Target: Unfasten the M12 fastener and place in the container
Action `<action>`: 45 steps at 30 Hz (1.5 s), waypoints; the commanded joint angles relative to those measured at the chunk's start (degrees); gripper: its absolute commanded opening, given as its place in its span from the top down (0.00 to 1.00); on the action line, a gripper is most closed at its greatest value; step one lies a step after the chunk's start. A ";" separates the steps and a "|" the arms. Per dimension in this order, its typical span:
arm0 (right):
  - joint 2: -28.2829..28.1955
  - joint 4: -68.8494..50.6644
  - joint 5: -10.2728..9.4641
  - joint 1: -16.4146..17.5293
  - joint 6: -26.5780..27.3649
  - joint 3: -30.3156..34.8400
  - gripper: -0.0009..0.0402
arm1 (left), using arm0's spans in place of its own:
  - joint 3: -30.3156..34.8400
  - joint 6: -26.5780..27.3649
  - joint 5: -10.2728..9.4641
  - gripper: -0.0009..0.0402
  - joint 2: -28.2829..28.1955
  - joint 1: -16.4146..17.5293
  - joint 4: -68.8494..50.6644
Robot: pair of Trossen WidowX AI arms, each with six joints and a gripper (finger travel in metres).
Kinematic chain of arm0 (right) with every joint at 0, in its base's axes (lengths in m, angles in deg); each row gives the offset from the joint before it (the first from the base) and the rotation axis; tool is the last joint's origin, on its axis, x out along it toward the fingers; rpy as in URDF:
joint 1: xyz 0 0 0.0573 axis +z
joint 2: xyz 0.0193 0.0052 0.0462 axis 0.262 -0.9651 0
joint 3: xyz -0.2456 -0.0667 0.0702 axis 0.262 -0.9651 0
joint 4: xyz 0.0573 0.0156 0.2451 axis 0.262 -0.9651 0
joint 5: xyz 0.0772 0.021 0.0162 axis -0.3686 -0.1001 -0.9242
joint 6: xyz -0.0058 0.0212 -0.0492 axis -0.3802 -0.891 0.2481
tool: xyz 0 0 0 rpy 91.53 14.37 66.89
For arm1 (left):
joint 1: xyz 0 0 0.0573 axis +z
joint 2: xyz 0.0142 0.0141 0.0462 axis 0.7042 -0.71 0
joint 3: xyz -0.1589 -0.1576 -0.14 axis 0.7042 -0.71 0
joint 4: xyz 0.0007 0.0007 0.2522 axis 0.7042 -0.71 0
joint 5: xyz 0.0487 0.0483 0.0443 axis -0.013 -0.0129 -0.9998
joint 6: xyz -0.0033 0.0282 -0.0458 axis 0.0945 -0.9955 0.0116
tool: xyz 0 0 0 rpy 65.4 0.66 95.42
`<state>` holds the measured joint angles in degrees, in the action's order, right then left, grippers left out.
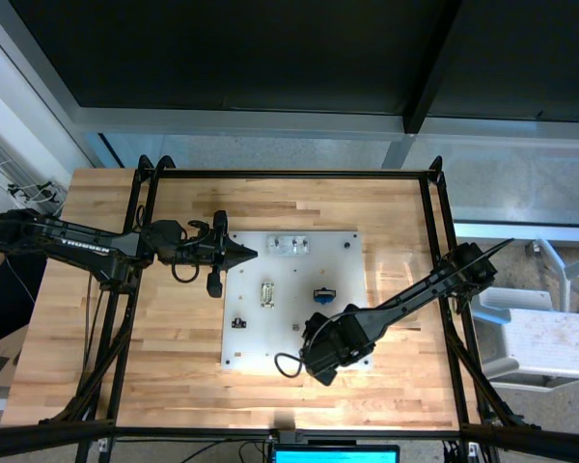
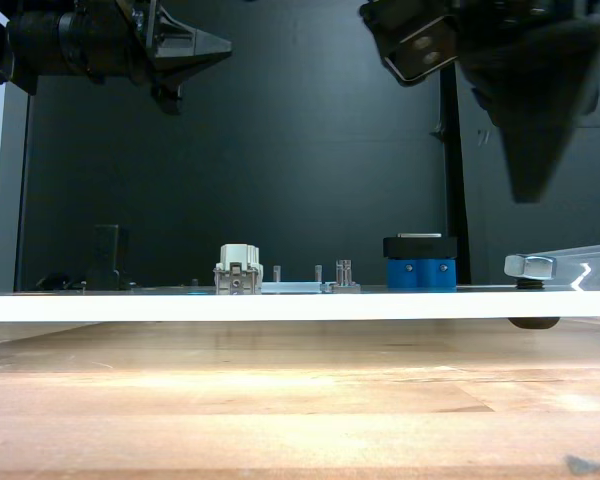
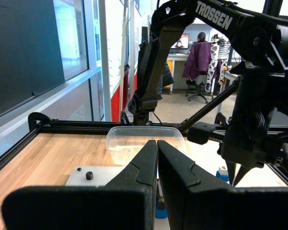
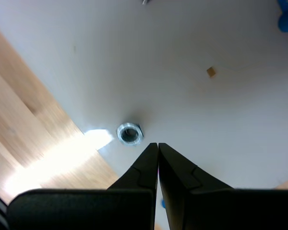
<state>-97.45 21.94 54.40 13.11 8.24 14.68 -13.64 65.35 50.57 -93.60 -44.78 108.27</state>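
Light wooden planks are forming the table top (image 1: pixel 174 338), which is carrying a square white plastic board (image 1: pixel 270 333) inside a black metal frame, with a dark wall behind.

From the left edge, the left gripper (image 1: pixel 243 254) is pointing inward, high above the far left part of the board. Its two black fingers are lying together with nothing between them.

The right gripper (image 4: pixel 158 144) is reaching in from the right side and is hanging over the near right part of the board, tips pointing down. Its jaws are also pressed together and are gripping nothing.

The small silver hexagonal nut (image 4: pixel 129 133) is sitting close to the board's edge, just beyond these closed tips and not touching them. In the low view the nut is resting on top of a short black stud (image 2: pixel 527 284), with the right gripper well above it, so it is on its stud. In the high view the right arm is covering it.

The small see-through plastic container (image 3: pixel 144 136) is standing on the wood beside the board's right edge, and the nut is outside it.

Near mid-board, a blue block with a black top (image 2: pixel 419 266) and a pale grey connector (image 2: pixel 238 272) are standing well apart from each other.
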 commanded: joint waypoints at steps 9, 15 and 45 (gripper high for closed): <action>-0.28 -0.04 0.50 0.09 6.38 0.70 0.82 | 0.02 0.00 0.02 0.98 -0.02 0.00 0.02; -1.33 0.90 0.57 0.09 13.51 0.68 0.58 | 0.02 0.00 0.02 0.98 -0.02 0.02 0.02; -3.87 5.42 1.18 0.24 23.10 -2.84 0.40 | 0.02 0.00 0.02 0.98 -0.02 0.00 0.02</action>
<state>-101.36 27.29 55.10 13.35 31.41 11.90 -13.64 65.37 50.59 -93.60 -44.78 108.30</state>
